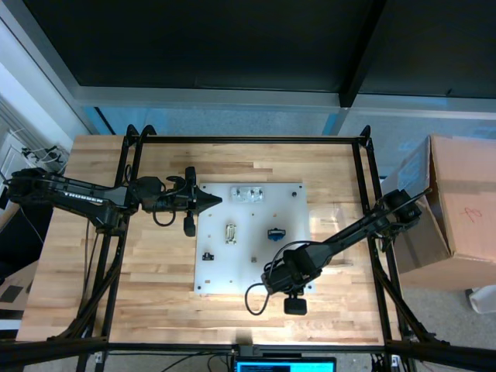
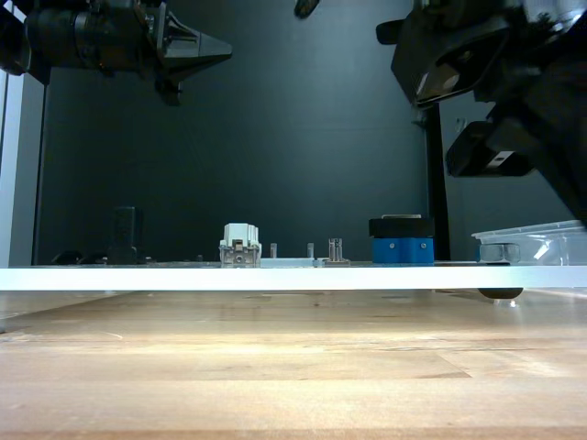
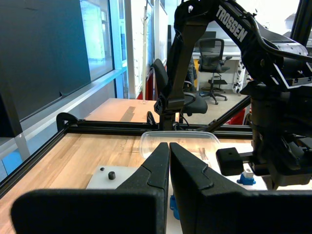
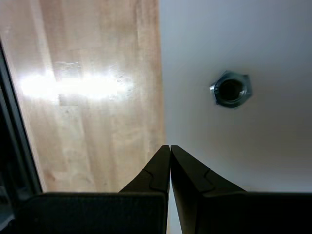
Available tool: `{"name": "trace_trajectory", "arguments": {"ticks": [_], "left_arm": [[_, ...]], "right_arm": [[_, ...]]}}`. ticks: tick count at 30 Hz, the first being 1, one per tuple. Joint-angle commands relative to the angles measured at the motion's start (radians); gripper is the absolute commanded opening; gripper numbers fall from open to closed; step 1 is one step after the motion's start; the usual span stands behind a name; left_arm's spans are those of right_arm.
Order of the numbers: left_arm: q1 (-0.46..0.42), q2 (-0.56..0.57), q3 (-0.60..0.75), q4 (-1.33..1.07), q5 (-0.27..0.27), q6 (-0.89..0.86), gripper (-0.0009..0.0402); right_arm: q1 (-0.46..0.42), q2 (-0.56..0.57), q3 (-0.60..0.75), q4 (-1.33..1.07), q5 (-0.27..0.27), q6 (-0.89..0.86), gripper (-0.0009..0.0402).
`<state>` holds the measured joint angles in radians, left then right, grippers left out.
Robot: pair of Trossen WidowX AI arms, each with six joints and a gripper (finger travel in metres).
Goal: Unfasten the M12 nut and place it in the container
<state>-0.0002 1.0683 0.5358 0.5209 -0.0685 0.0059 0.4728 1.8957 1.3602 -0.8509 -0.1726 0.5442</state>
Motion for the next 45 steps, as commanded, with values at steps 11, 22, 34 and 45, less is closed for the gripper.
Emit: {"name": "trace_trajectory", "arguments": {"ticks": [11, 22, 34, 45], "left_arm": [[0.0, 0.0, 0.0, 0.0, 0.0, 0.0, 0.0], [0.0, 0.0, 0.0, 0.0, 0.0, 0.0, 0.0], [0.0, 0.0, 0.0, 0.0, 0.0, 0.0, 0.0], [0.0, 0.0, 0.0, 0.0, 0.0, 0.0, 0.0]], "right_arm": [[0.0, 0.0, -0.001, -0.036, 0.251, -0.006, 0.0], [0.005, 0.0, 0.027, 0.016, 0.014, 0.005, 0.0], [0.005, 0.064, 0.101, 0.021, 0.051, 0.045, 0.0], [-0.002, 0.064, 0.079, -0.002, 0.103, 0.068, 0.0]]}}
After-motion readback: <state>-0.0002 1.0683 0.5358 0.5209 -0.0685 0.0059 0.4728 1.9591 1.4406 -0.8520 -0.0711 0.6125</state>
